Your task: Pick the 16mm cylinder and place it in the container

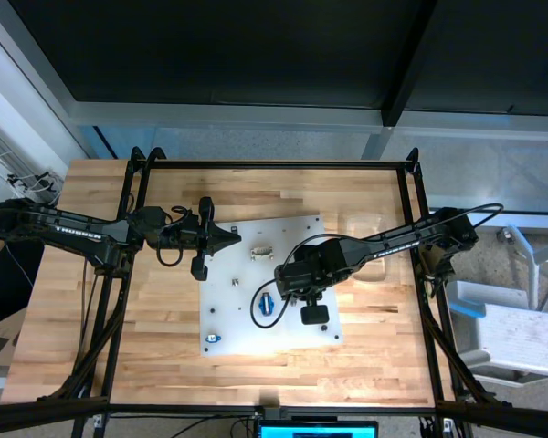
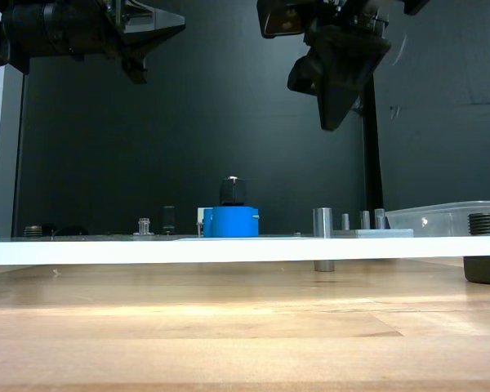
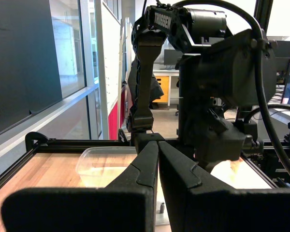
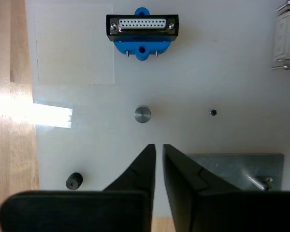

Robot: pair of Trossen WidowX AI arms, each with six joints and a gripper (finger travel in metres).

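"High view first: how do the two arms stand?"

"The left arm reaches in level, with the left gripper (image 1: 238, 235) over the left edge of the flat white plastic board (image 1: 301, 228), jaws pressed together. The right arm bends down over the board's middle. The right gripper (image 4: 158, 146) points straight down, jaws all but together with a thin slit between them, pinching nothing."

"And the tiny silver-grey 16mm cylinder (image 4: 142, 114)?"

"It stands on the board just ahead of the right jaws' tips, apart from them. From above I cannot pick it out."

"The clear plastic container (image 1: 363, 224)?"

"It sits on the wooden tabletop (image 1: 164, 310) beside the board's right edge. The right arm crosses over part of it, and the low view cuts both arms off."
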